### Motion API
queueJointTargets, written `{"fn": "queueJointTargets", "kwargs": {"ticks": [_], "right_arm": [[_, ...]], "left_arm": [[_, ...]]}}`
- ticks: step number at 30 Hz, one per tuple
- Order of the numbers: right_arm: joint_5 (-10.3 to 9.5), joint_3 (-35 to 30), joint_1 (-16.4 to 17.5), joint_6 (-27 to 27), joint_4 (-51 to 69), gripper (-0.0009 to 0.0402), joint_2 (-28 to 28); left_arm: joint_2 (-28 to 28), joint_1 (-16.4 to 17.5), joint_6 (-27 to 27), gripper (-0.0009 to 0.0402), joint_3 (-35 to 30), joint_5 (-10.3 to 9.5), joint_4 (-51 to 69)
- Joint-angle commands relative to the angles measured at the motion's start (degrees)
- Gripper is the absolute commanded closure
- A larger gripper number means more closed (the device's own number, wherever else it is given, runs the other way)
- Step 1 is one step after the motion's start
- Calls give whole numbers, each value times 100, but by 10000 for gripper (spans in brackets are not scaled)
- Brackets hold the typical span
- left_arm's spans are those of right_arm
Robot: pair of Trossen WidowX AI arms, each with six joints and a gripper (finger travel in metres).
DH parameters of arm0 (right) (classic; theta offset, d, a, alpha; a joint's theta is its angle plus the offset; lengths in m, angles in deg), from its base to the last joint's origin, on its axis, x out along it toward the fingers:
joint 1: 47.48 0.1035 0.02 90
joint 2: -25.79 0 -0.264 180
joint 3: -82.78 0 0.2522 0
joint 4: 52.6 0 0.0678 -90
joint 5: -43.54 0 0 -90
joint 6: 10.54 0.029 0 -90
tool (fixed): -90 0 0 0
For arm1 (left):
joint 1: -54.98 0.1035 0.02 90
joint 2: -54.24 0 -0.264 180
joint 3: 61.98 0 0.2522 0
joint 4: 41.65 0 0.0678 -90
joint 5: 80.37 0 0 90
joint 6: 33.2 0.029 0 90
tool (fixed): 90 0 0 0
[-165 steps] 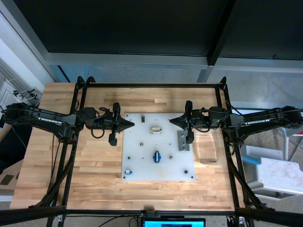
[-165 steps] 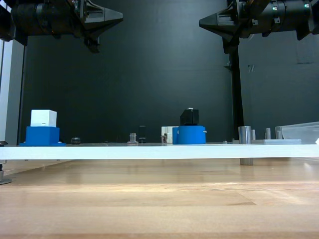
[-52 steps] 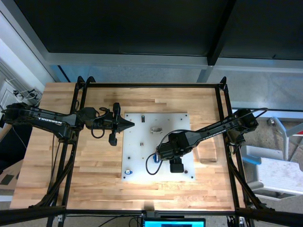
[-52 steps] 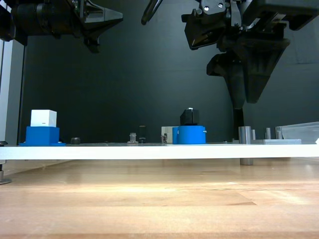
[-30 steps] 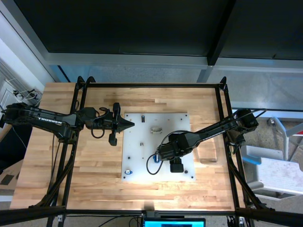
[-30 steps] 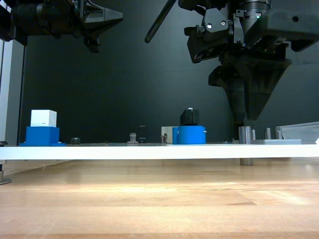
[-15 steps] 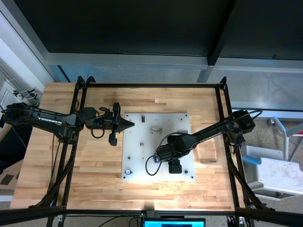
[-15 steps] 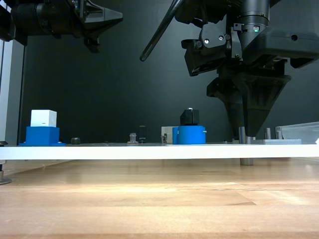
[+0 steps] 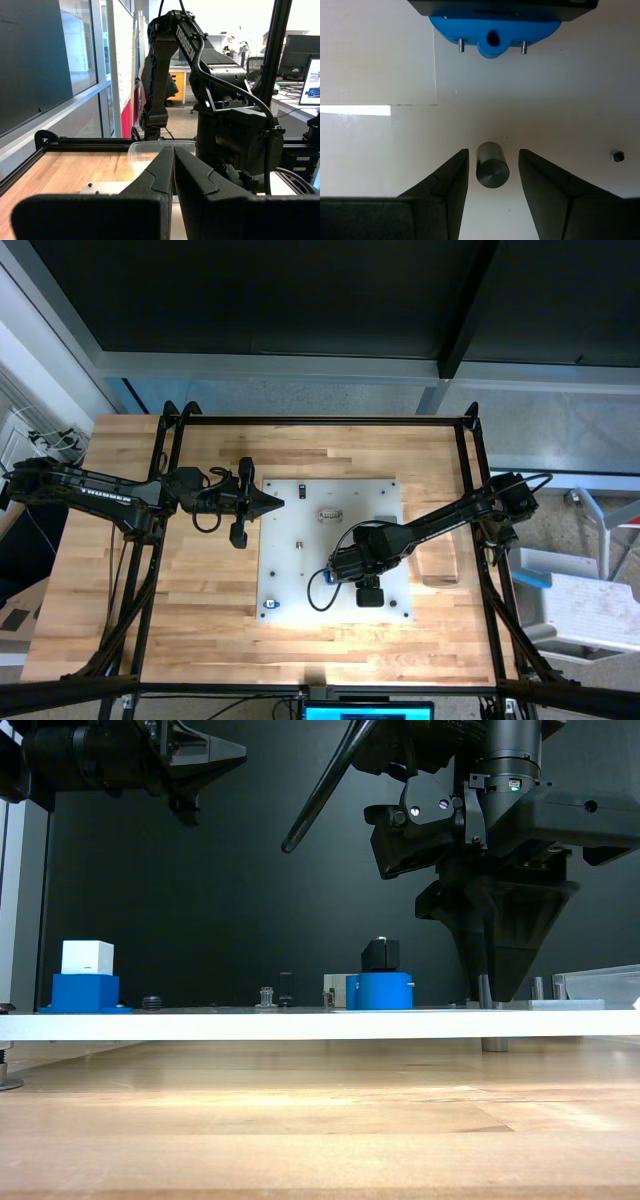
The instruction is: Pick the 16mm cylinder and place it in the container
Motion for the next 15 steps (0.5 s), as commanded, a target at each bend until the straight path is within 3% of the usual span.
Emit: {"fn": "queueJointTargets", "kwargs": {"ticks": [1,15], "right_arm": [[0,-2,0,-7,0,279,-2],[0,-2,-11,-4,0,355,0]], "left_arm": [[-2,0,0,393,0,2,-2],[-2,0,0,393,0,2,-2]]}}
